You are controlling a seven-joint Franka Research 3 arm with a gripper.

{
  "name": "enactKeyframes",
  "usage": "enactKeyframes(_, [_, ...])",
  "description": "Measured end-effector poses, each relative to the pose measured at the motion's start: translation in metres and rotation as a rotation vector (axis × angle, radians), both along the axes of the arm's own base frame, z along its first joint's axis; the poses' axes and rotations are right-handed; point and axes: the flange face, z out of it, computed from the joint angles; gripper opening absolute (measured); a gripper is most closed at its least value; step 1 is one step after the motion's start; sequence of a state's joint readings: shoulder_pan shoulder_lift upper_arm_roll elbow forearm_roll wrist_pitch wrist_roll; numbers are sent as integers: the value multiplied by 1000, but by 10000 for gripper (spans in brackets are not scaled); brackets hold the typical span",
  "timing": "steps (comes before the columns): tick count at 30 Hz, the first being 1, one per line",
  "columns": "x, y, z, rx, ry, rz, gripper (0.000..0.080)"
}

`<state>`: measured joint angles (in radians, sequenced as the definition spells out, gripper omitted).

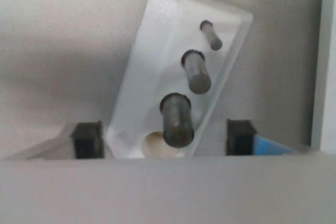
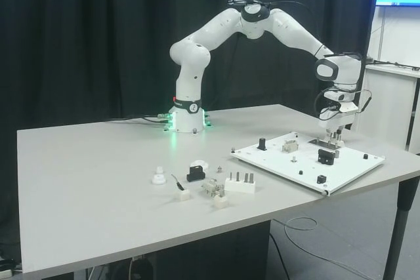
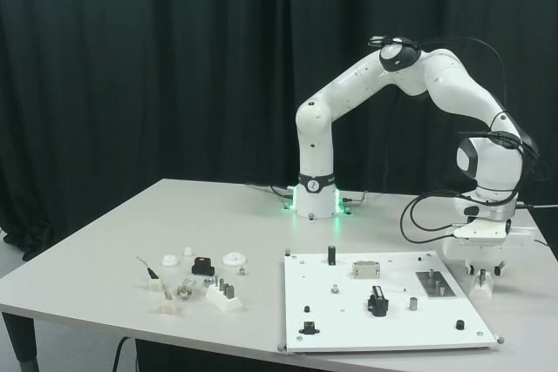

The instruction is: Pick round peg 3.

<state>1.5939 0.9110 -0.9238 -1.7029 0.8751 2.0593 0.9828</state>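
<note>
You have the grey table (image 2: 98,181) carrying everything, and the white arm (image 2: 216,31) reaches out from its base to the far end, past the edge of the white assembly board (image 3: 349,320), because the peg stock sits off that board, not on it. The gripper (image 1: 164,139) hangs directly above that spot, pointing straight down, which suits pegs that stand upright. Its fingers are spread wide and grasp nothing; the black pads (image 1: 87,140) stand well apart on either side of the work, leaving room to drop around a peg before closing. Below the tool lies a white peg holder (image 1: 152,61), turned at a slant to the line between the pads, with its near end between them and its far end running away from the tool. Three dark grey round pegs stand in it in a row by thickness: the thickest peg (image 1: 177,120) closest under the tool, the middle peg (image 1: 196,72) beyond it, and the thinnest peg (image 1: 211,35) farthest off. An empty hole (image 1: 155,144) sits just beside the thickest peg, at the holder's near end. You cannot read any numbering, so which one is round peg 3 is a judgement; nothing is gripped yet, and the approach looks early.
</note>
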Motion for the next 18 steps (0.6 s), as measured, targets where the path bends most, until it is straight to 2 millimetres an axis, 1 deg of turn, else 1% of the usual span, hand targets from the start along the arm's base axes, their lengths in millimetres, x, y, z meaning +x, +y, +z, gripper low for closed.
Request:
enactKeyframes(1, [0,0,0,0,-1,0,524])
enactKeyframes(5, [1,-1,0,-2,-5,0,524])
enactKeyframes(6, [1,-1,0,-2,-6,0,358])
enactKeyframes(11, [1,-1,0,-1,-9,0,358])
enactKeyframes(12, [1,-1,0,-1,-10,0,200])
enactKeyframes(18, [2,-1,0,0,-12,0,200])
